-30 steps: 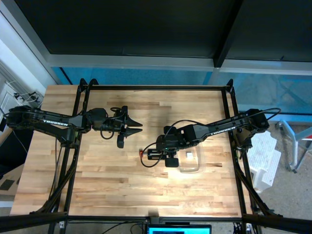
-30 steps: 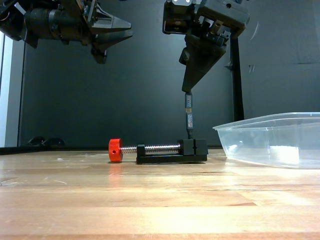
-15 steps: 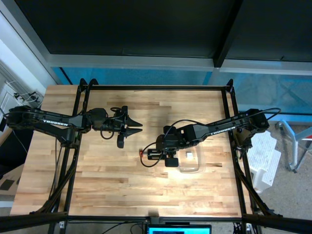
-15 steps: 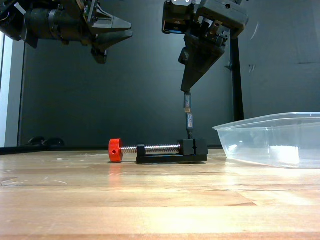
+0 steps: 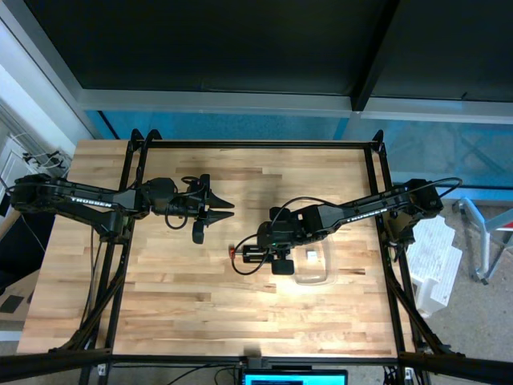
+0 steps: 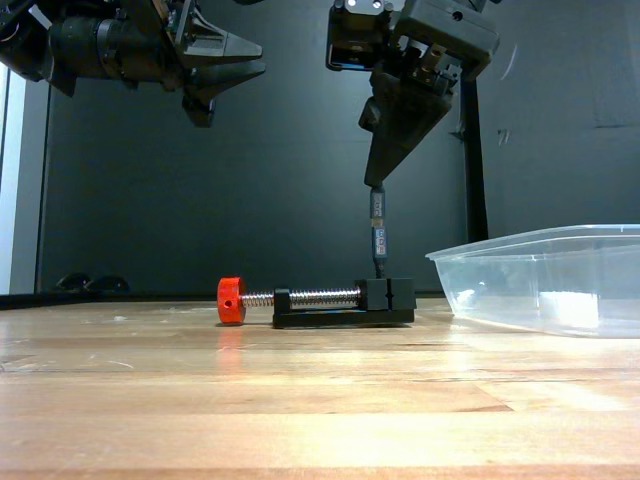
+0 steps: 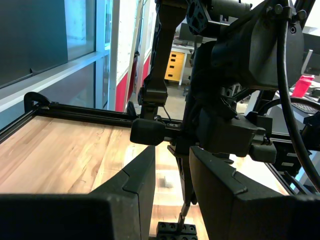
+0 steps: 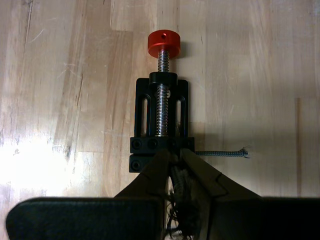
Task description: Pick the usb-c connector and install on the hub
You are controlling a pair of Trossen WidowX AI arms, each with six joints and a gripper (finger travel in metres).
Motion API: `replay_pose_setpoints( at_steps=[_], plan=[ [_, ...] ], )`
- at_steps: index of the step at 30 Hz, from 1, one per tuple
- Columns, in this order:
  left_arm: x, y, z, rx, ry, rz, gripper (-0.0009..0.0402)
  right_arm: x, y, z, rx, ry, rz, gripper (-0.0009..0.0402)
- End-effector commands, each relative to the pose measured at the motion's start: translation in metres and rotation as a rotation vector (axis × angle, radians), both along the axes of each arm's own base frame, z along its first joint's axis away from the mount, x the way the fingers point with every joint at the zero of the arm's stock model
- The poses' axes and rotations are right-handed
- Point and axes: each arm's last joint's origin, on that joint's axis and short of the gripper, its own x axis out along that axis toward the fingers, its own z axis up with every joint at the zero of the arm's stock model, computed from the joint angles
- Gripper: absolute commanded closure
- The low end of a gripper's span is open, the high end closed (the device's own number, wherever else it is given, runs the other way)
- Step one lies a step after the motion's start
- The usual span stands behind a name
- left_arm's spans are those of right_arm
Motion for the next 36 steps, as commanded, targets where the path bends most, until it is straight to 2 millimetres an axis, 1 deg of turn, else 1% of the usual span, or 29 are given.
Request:
replay_pose_setpoints(
  at_steps=[1, 12, 23, 36],
  plan=[
    [0.0, 0.0, 0.0, 0.0, 0.0, 0.0, 0.0303, -0.001, 0.0, -0.001, -0.001, 0.006, 0.002, 0.0394],
    [0.0, 0.0, 0.0, 0.0, 0.0, 0.0, 0.0303, -0.002, 0.0, -0.004, -0.003, 0.009, 0.003, 0.0394],
    [0.0, 0.0, 0.0, 0.0, 0.0, 0.0, 0.0303, -0.005, -0.001, -0.024, -0.002, 0.009, 0.001, 0.0394],
    [0.0, 0.0, 0.0, 0.0, 0.0, 0.0, 0.0303, -0.005, -0.002, -0.02, -0.001, -0.001, 0.009, 0.0393]
  ],
)
